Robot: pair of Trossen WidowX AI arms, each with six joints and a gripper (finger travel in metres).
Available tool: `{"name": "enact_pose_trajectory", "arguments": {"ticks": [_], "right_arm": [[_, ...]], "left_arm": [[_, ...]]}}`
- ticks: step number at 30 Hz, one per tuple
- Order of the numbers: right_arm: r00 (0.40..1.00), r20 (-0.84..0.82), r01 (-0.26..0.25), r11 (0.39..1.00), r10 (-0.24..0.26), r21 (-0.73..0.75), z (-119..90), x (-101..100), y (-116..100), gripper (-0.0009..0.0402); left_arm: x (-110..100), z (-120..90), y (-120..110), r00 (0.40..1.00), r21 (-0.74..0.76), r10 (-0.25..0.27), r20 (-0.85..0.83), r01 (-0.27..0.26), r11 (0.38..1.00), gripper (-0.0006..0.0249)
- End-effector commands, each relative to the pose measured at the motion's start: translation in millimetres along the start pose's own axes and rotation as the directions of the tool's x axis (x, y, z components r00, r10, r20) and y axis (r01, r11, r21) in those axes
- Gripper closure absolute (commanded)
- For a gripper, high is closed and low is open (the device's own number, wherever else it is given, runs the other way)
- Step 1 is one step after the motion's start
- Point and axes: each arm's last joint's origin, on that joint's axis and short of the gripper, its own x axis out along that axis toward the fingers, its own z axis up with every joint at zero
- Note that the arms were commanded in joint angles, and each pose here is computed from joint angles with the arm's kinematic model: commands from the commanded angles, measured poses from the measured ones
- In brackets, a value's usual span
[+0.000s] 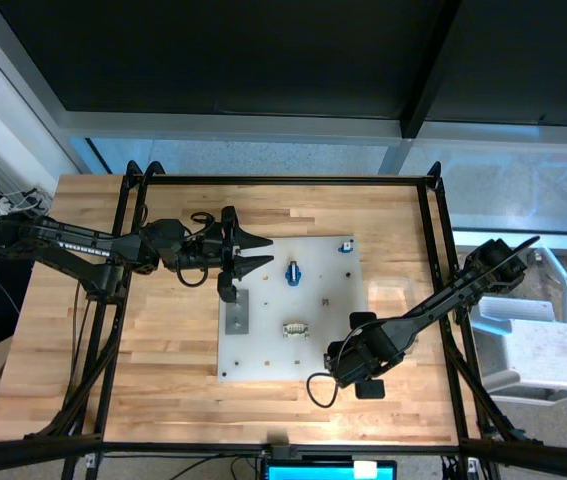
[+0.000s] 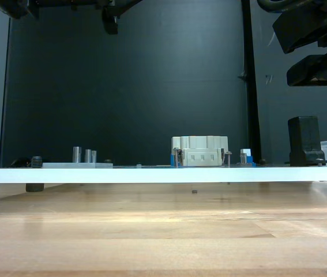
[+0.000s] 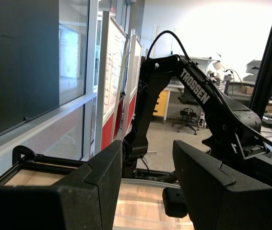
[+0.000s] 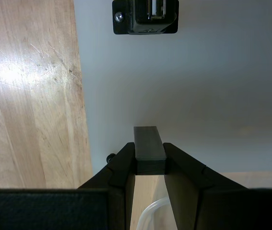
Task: Pick the 16mm bar and place in it's hole on the taskboard
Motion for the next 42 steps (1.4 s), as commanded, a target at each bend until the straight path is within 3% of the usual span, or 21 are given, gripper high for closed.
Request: {"name": "enact_pose_trajectory", "arguments": {"ticks": [1, 7, 13, 19, 27, 42], "right_arm": [[1.000, -0.008, -0.005, 1.000, 0.005, -0.003, -1, 0, 0, 0.0366], [0.999, -0.020, -0.031, 1.000, 0.031, -0.002, -1, -1, 1, 0.0273], [0.999, -0.030, -0.020, 1.000, 0.020, -0.003, 0, -8, 1, 0.0172], [0.999, -0.032, -0.018, 1.000, 0.018, -0.003, 2, -20, 2, 0.0107], [0.999, -0.038, -0.015, 1.000, 0.014, -0.010, 4, -33, 2, 0.0091], [0.999, -0.039, -0.015, 1.000, 0.014, -0.010, 3, -34, 2, 0.0091]], "left_arm": [[0, 0, 0, 1.000, 0.000, 0.000, 0.000, 0.000, 1.000, 0.0100], [0, 0, 0, 1.000, 0.000, 0.000, 0.000, 0.000, 1.000, 0.0100], [0, 0, 0, 1.000, 0.000, 0.000, 0.000, 0.000, 1.000, 0.0100], [0, 0, 0, 1.000, 0.000, 0.000, 0.000, 0.000, 1.000, 0.0100], [0, 0, 0, 1.000, 0.000, 0.000, 0.000, 0.000, 1.000, 0.0100], [0, 0, 0, 1.000, 0.000, 0.000, 0.000, 0.000, 1.000, 0.0100]]}}
